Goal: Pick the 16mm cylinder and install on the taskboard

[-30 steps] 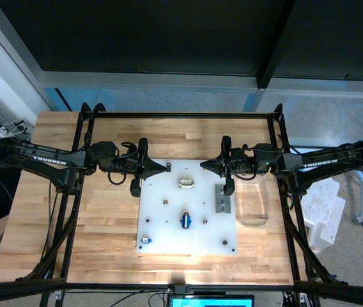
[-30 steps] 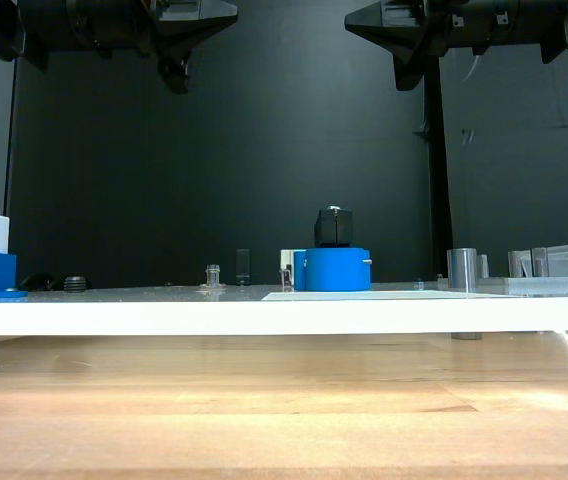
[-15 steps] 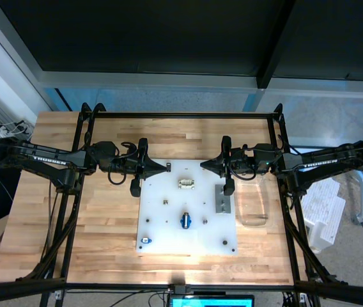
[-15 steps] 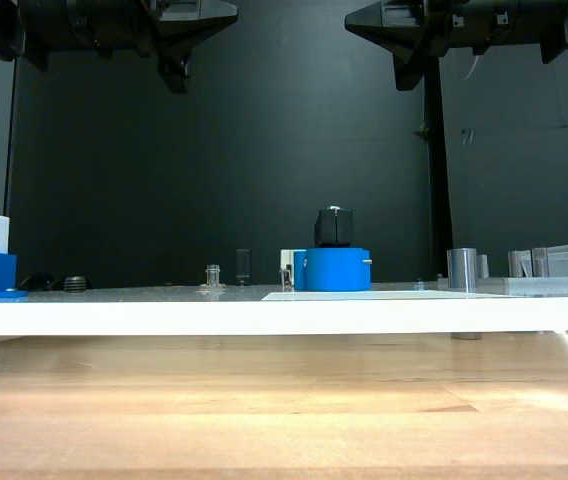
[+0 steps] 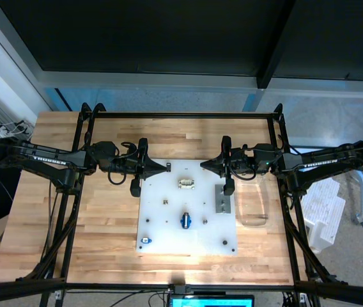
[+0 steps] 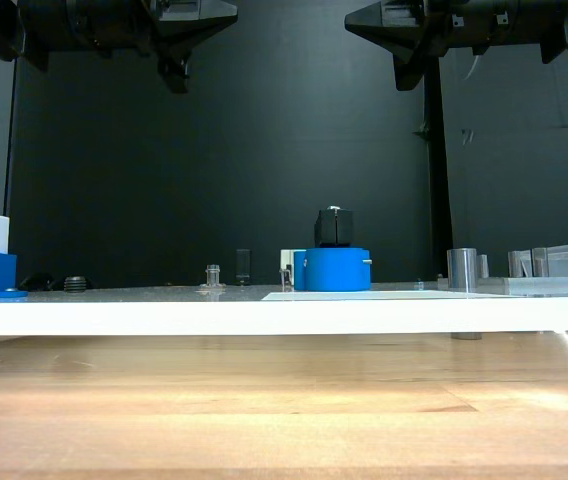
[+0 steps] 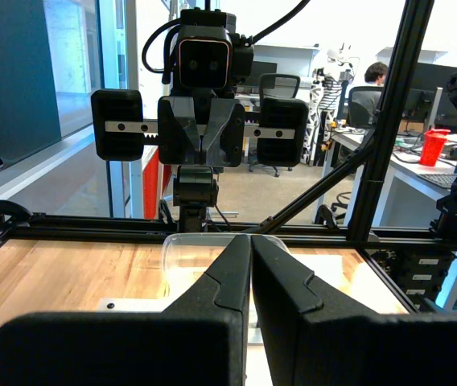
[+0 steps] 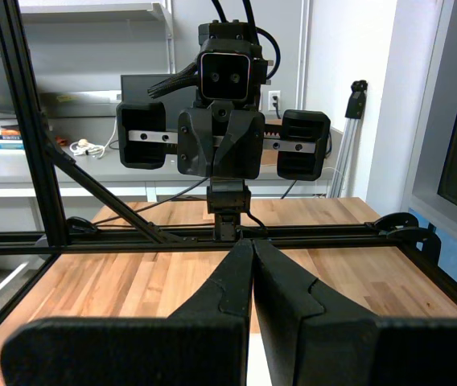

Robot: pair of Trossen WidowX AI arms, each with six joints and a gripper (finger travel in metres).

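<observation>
Both arms are level, high above the board (image 5: pixel 169 238), with the tips pointing at each other. My left gripper (image 5: pixel 166 168) is left of frame centre in the high view, over the board's far left corner. My right gripper (image 5: pixel 202 165) is just right of centre, over the far edge. The tips are apart and touch nothing.

In the left wrist view my fingers (image 7: pixel 220 277) are pressed together with nothing between them. It's the same on the right: fingers (image 8: pixel 224 281) closed flat, empty.

The peg (image 5: pixel 205 222) is small and silver-grey. It stands upright on the board just right of the blue connector (image 5: pixel 185 220), nearer than the grey block (image 5: pixel 222 199), and well below both grippers. I can't tell if it sits in a hole. In the low view it shows right of centre.

The beige connector (image 5: pixel 186 183) is at the board's far middle. A clear tray (image 5: pixel 253 223) sits on the wood table (image 5: pixel 73 224) just beside the board's right edge.
</observation>
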